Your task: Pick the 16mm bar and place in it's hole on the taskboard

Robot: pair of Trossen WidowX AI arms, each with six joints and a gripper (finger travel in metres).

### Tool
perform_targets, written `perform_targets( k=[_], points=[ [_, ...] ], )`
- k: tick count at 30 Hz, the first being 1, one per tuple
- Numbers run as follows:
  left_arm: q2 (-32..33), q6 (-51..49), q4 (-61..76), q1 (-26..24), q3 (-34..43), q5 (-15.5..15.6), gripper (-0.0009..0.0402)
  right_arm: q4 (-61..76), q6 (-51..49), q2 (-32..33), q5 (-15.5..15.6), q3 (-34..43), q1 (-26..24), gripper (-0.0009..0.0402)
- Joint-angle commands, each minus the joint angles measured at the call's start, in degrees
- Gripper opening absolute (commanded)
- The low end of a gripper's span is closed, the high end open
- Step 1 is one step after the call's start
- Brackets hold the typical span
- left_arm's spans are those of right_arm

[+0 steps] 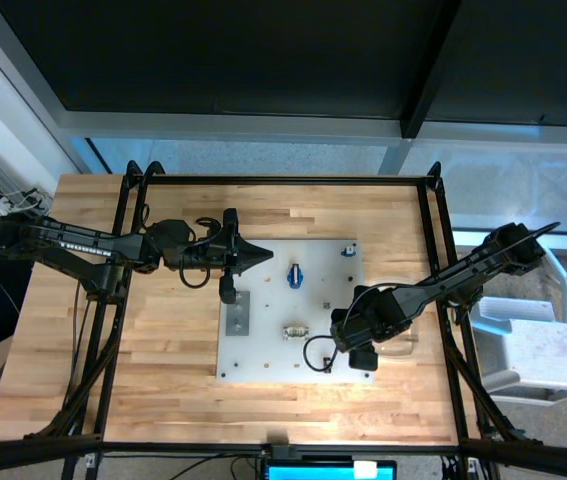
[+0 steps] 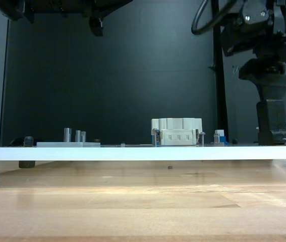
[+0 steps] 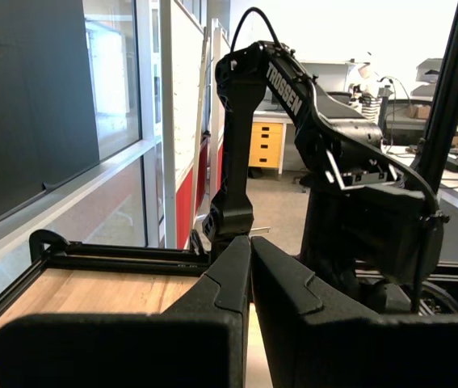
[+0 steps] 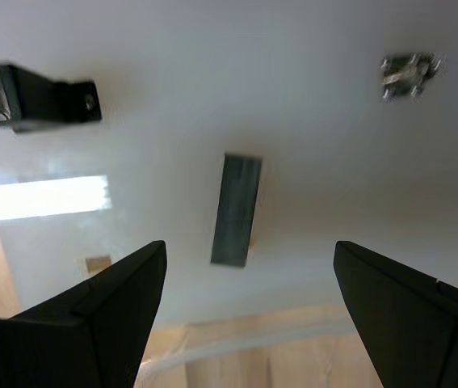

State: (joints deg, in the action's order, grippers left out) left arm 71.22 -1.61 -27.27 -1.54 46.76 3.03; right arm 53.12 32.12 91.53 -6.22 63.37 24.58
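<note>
Two grippers | left gripper point(image 3: 250, 242): pressed closed, empty, raised over taskboard point(image 1: 263, 355) far-left part | right gripper point(image 4: 249, 246): spread wide, empty, above 16mm bar point(image 4: 236, 210) | bar lying free, flat on board

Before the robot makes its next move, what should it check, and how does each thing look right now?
1. Is the 16mm bar found? Ok: it lies free and flat on the white board.
2. Is the right gripper ready? Ok: it is open, with the bar between its fingers and not gripped.
3. Is the left gripper clear? Ok: it is shut, nothing shows in it, and it hangs over the board's far left part.
4. Is the bar's hole free? Cannot tell: the grey block shows, but no hole does.
</note>
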Motion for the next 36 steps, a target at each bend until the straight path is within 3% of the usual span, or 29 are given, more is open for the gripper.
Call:
perform_targets(
  k=[1,27,36],
  points=[
    [0.02,0.00,0.00,0.02,0.00,-0.02,0.0000,-0.87,0.68,0.07,0.22,-0.83,0.44,0.0291],
    [0.02,0.00,0.02,0.02,0.00,-0.02,0.0000,-5.18,1.36,4.98,0.02,-3.34,0.68,0.0288],
    [0.02,0.00,0.00,0.02,0.00,-0.02,0.0000,-5.49,1.44,5.01,0.02,-3.34,0.70,0.0210]
  ],
)
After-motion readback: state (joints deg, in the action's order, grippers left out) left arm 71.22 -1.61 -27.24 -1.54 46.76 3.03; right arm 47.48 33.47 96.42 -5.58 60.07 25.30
